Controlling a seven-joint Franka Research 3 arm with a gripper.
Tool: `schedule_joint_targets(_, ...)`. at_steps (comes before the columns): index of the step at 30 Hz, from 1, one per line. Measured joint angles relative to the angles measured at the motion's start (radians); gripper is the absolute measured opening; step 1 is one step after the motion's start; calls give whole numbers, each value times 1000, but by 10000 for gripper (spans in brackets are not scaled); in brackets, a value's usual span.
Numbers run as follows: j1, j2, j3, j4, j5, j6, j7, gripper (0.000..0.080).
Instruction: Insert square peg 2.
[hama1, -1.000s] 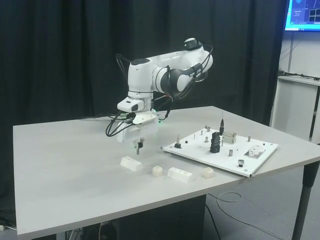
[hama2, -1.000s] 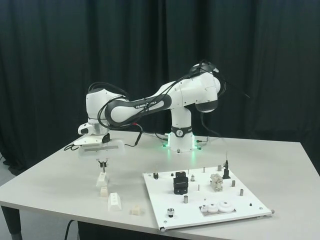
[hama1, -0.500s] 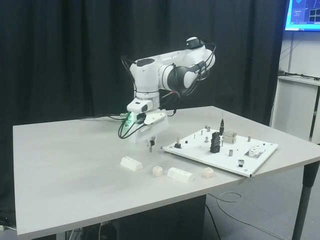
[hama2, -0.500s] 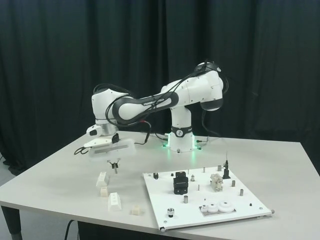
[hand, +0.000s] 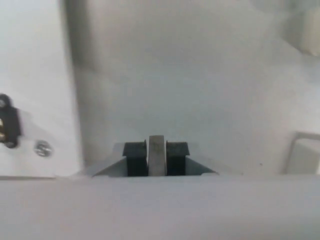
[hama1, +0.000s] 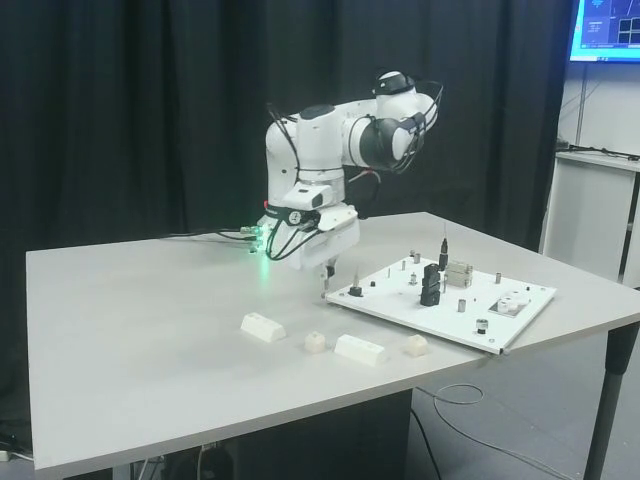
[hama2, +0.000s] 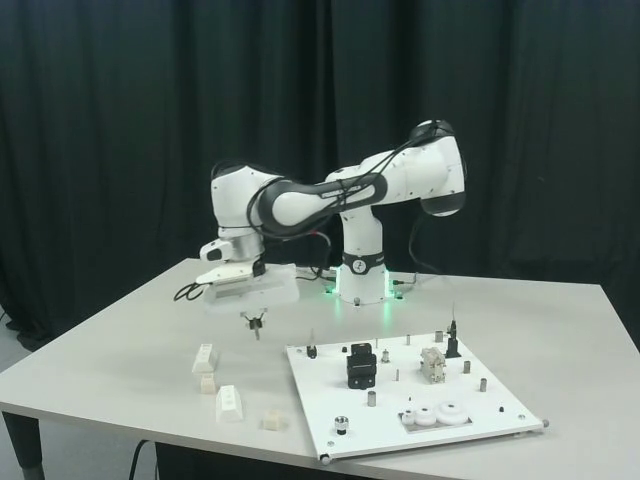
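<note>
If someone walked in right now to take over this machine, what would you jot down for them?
Gripper: shut on the peg, in the air beside the near corner of the white board, above the table.
Four white blocks lie on the table, off the board.
Done: peg picked up and carried over from the blocks to the board.
Left: bring it over its hole on the board, push it in, let go.
</note>
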Motion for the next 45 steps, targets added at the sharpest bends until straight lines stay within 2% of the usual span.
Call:
schedule_joint_targets(10, 106, -10, -32, -32, 6, 6, 56, 77)
schedule_joint_targets(22, 222, -13, -38, -41, 9, 13, 121, 77)
schedule_joint_targets(28, 289, -13, -33, -64, 9, 49, 150, 77)
schedule_joint_targets(37, 385, -25, -6, -99, 9, 128, 221, 77)
schedule_joint_targets(45, 442, -31, 16, -110, 8, 182, 289, 77)
